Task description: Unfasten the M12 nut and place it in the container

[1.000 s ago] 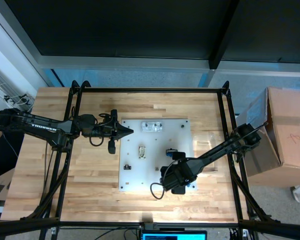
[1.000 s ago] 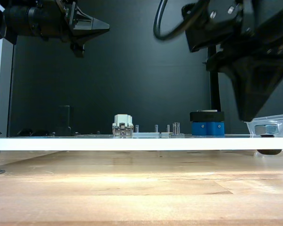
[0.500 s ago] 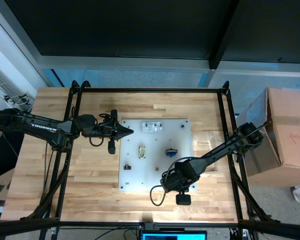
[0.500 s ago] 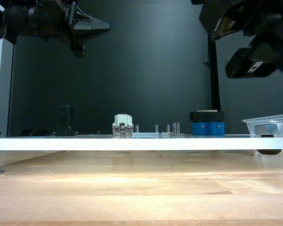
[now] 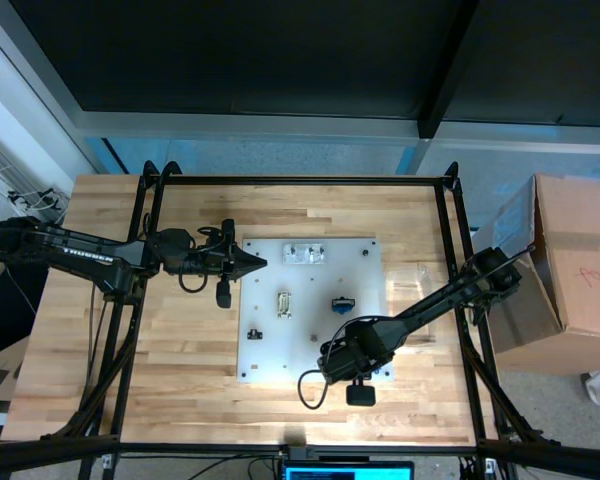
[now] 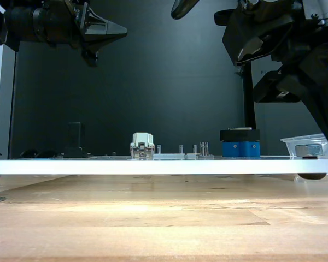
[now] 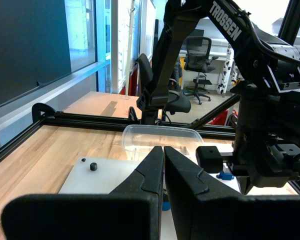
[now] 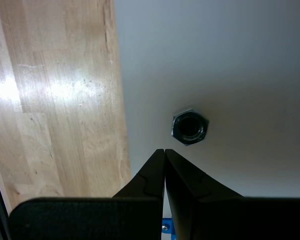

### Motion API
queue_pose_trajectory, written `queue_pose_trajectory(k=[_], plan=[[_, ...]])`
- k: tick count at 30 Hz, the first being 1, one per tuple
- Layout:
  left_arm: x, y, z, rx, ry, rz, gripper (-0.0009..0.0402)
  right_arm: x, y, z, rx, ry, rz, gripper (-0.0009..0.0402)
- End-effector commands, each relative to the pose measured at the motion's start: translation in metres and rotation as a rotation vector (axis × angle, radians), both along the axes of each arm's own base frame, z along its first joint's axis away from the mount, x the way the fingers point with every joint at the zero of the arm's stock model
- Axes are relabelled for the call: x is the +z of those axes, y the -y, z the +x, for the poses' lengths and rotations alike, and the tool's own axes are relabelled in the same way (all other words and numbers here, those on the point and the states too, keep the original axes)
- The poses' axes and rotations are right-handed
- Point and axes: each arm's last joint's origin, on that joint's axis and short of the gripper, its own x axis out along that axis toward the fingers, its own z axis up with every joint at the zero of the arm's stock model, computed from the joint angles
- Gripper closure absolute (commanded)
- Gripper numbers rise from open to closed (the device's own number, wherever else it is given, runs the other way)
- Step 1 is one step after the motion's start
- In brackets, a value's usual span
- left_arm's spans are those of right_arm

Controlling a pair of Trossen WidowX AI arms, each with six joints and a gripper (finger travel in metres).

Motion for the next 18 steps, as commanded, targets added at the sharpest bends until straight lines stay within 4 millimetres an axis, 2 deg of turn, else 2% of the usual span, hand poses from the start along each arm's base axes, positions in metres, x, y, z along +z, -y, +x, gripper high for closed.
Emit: queue_pose_trajectory(k=[1, 4, 8, 11, 18], plan=[[0.0, 0.0, 0.0, 0.0, 0.0, 0.0, 0.0393, -0.002, 0.002, 0.0, -0.005, -0.003, -0.002, 0.0393], [0.0, 0.0, 0.0, 0.0, 0.0, 0.0, 0.0393, -0.002, 0.005, 0.001, -0.013, 0.016, -0.04, 0.0393], [0.0, 0.0, 0.0, 0.0, 0.0, 0.0, 0.0393, 0.004, 0.013, -0.001, -0.106, 0.097, -0.246, 0.0393], [0.0, 0.0, 0.0, 0.0, 0.0, 0.0, 0.0393, 0.011, 0.017, -0.003, -0.101, 0.112, -0.311, 0.0393], [0.0, 0.0, 0.0, 0.0, 0.0, 0.0, 0.0393, 0.022, 0.018, -0.009, -0.097, 0.086, -0.268, 0.0393]])
